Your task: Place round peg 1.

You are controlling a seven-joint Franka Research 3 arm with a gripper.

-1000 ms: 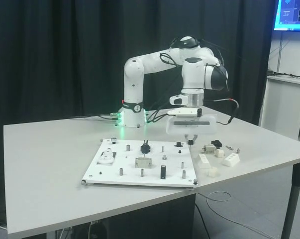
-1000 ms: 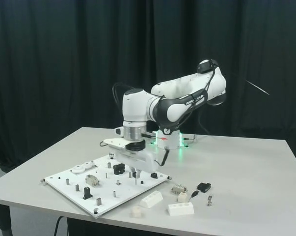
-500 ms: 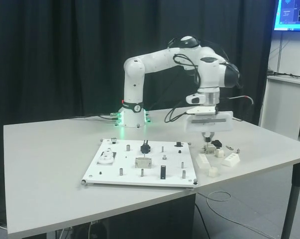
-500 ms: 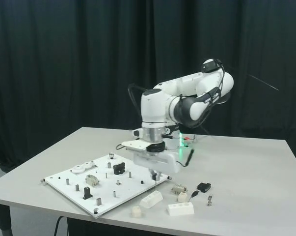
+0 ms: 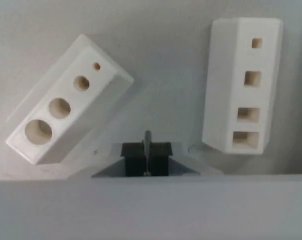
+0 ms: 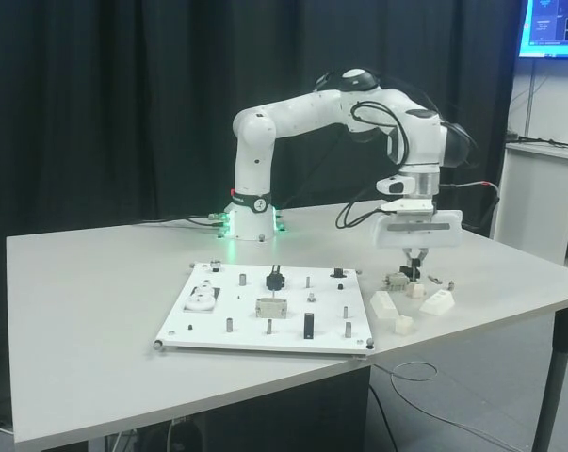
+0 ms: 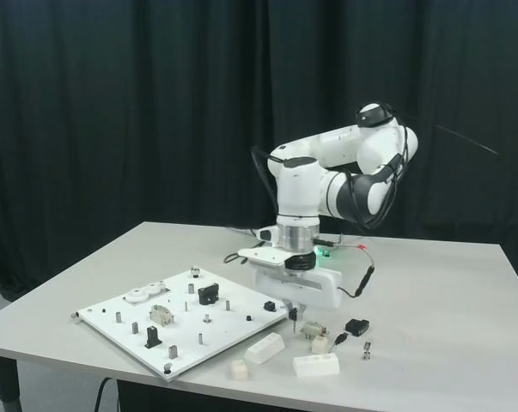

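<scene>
The arm is in the carrying step: the gripper has its jaws pinching round peg 1, a thin grey pin standing upright between the black fingers, and hangs above the loose blocks on the grey table, well off the white board. In the wrist view the peg sits between two white blocks, the block with round holes to one side and the block with square holes to the other, over bare table and not over any hole. The next move, by that reading, calls for shifting the peg over a round hole that fits it, probably the smallest, and lowering it straight. The room views show where the gripper stands relative to the board and to the small parts around it, but the peg is too small to make out there; only the wrist view shows the grip and the hole shapes.
</scene>
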